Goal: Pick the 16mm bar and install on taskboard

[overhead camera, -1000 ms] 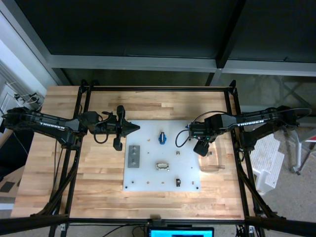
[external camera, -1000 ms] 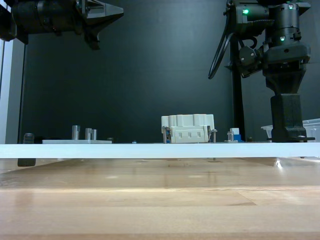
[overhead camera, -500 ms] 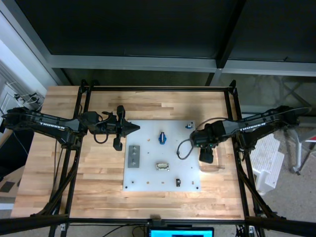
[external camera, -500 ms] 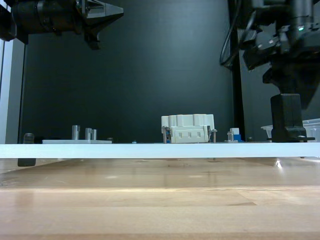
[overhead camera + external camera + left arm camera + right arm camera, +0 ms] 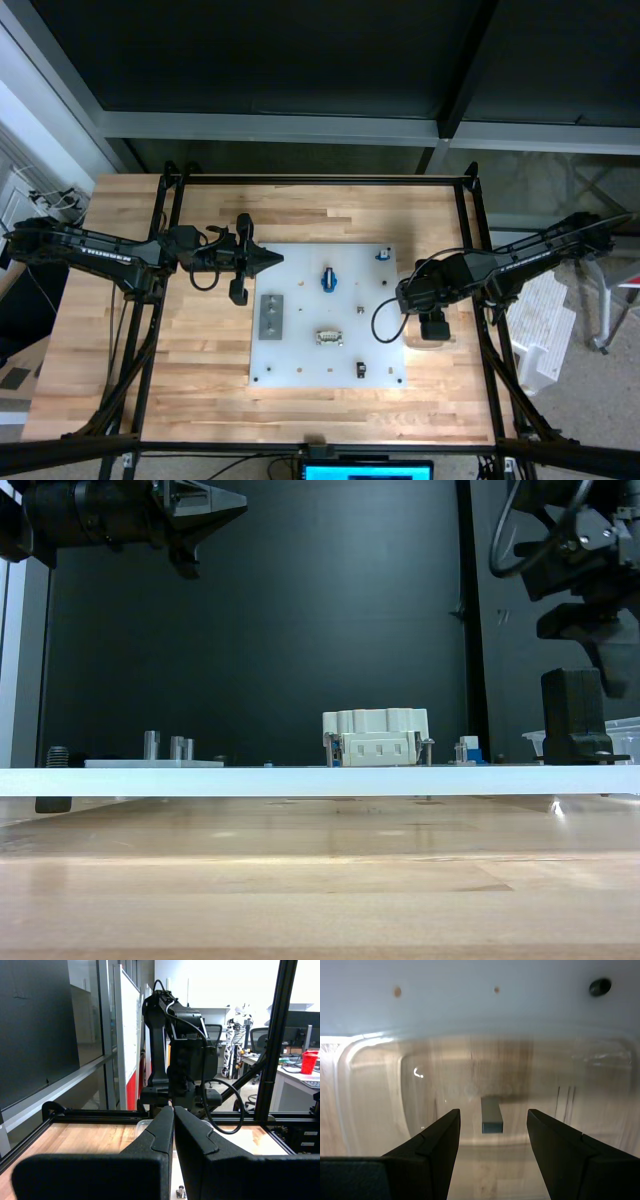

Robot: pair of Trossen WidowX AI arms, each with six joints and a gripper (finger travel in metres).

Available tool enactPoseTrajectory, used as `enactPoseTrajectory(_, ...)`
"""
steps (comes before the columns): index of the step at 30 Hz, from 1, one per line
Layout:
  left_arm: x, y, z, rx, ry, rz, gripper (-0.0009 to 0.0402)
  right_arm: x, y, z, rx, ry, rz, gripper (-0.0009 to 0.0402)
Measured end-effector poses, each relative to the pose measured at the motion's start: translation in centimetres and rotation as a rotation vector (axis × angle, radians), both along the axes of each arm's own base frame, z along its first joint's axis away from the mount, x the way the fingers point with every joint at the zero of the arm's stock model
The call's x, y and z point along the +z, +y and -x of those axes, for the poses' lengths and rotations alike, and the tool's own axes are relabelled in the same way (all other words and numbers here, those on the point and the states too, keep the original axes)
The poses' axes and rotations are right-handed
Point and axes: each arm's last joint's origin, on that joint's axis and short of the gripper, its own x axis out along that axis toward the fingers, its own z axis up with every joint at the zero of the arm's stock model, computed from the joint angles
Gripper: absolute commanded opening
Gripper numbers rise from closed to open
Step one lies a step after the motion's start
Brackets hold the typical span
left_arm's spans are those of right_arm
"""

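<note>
Your short grey-blue metal bar [image 5: 492, 1121] is not on the white rectangular task board [image 5: 300, 350] yet. It lies free on the floor of the clear plastic tray [image 5: 375, 1090], which sits on the wooden bench [image 5: 200, 400] just off the board's right edge.

The right gripper [image 5: 434, 328] hangs over that tray, pointing down. Its fingers are spread apart with the bar between them in the wrist view, and they hold nothing.

The main risk, as I judge it, is the descent. The bar looks small against the finger gap, so if you close while off-centre, one finger may push it sideways. It could then twist or slide on the smooth plastic. Coming down too far could press the fingertips into the tray floor. The tray wall nearest the board could also catch a finger. A skewed grasp would make seating the bar on the board harder.

The left gripper [image 5: 270, 259] hovers high above the board's left edge with its fingers pressed together and empty, well clear of all this.
</note>
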Motion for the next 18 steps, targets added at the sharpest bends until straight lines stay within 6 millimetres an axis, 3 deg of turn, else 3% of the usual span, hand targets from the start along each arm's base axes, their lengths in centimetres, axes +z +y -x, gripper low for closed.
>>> enactPoseTrajectory(8, 0.0, 0.0, 0.0, 0.0, 0.0, 0.0, 0.0, -0.6, -0.2, 1.4, 0.01, 0.008, -0.008, 0.0185)
enactPoseTrajectory(18, 0.0, 0.0, 0.0, 0.0, 0.0, 0.0, 0.0, -1.8, -0.1, 1.6, 0.017, 0.0, -0.004, 0.0185)
